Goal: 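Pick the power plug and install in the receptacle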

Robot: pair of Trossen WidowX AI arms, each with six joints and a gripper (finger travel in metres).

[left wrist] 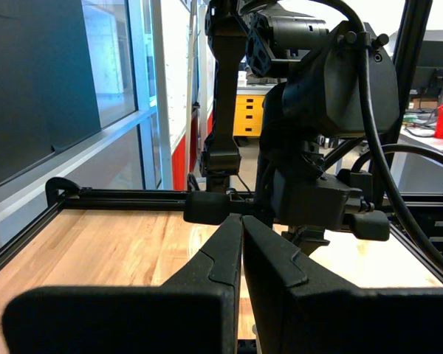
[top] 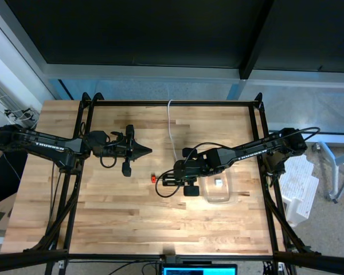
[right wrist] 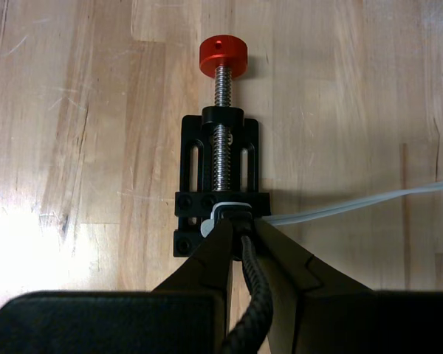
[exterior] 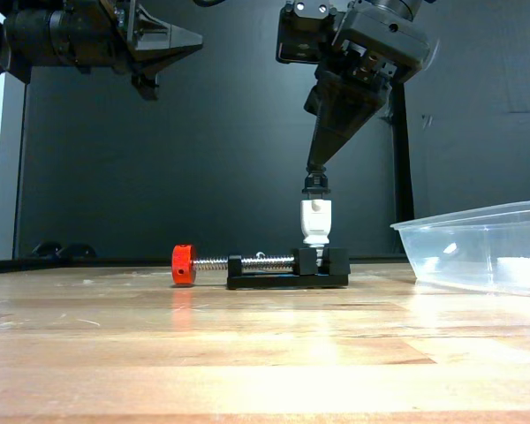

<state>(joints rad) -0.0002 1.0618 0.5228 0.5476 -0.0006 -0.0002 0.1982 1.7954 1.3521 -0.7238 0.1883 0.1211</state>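
gripping the power plug (exterior: 315, 186) atop the receptacle (exterior: 315, 221), right gripper (exterior: 315, 170); left gripper (exterior: 197, 37) hovers leftward, clenched.

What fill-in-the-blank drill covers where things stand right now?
1. The right tool is shut on the black plug, directly above the white ____ clamped in the vise.
2. The left tool hangs in the air over the table's left side, shut and holding ____.
3. The white cube lies in the clear ____.
Missing words: receptacle; nothing; tray.
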